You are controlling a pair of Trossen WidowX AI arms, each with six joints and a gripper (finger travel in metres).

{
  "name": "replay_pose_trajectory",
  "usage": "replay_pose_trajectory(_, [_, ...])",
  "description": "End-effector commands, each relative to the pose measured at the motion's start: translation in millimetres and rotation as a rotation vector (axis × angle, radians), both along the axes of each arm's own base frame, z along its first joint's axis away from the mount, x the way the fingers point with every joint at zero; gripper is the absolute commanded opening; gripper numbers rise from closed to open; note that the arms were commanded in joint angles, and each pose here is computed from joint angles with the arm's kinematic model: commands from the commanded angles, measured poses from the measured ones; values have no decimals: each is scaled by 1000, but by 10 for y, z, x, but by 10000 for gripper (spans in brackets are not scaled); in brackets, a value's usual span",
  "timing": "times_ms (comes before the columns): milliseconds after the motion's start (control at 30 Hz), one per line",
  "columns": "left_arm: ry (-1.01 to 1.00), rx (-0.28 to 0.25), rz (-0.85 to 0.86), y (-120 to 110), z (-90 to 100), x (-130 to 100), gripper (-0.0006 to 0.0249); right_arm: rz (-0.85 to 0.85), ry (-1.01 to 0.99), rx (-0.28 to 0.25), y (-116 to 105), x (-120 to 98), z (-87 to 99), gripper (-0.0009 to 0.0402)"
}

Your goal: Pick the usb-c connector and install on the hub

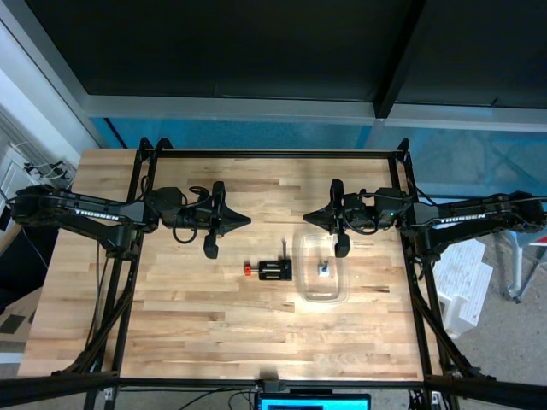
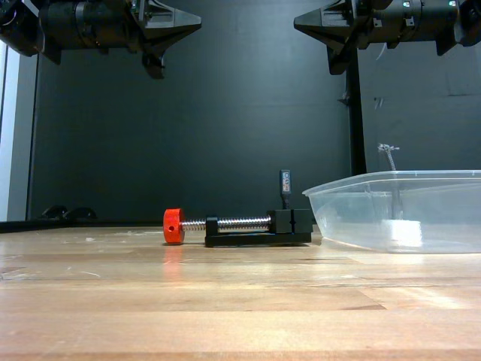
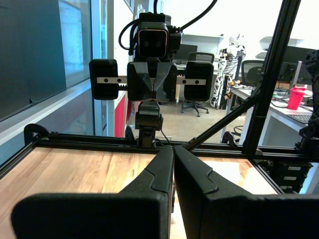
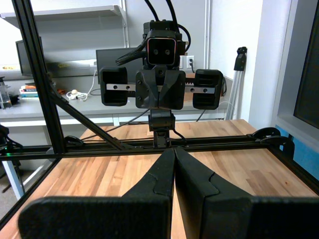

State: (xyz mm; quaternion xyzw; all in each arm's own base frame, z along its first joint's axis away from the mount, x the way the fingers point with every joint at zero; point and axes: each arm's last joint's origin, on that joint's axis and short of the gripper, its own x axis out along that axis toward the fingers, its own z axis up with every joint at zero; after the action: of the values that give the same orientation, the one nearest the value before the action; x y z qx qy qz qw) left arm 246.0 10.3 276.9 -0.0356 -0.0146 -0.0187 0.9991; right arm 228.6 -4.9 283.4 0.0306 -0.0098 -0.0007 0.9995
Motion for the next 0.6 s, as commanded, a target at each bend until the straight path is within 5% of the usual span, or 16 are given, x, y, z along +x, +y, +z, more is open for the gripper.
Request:
replay_pose_trajectory(33, [0, 0, 0, 1, 1, 0, 0, 1, 0, 0, 1, 1, 0, 0])
replay_pose_trajectory(600, [0, 0, 0, 0, 1, 0, 0, 1, 0, 0, 2, 1, 0, 0])
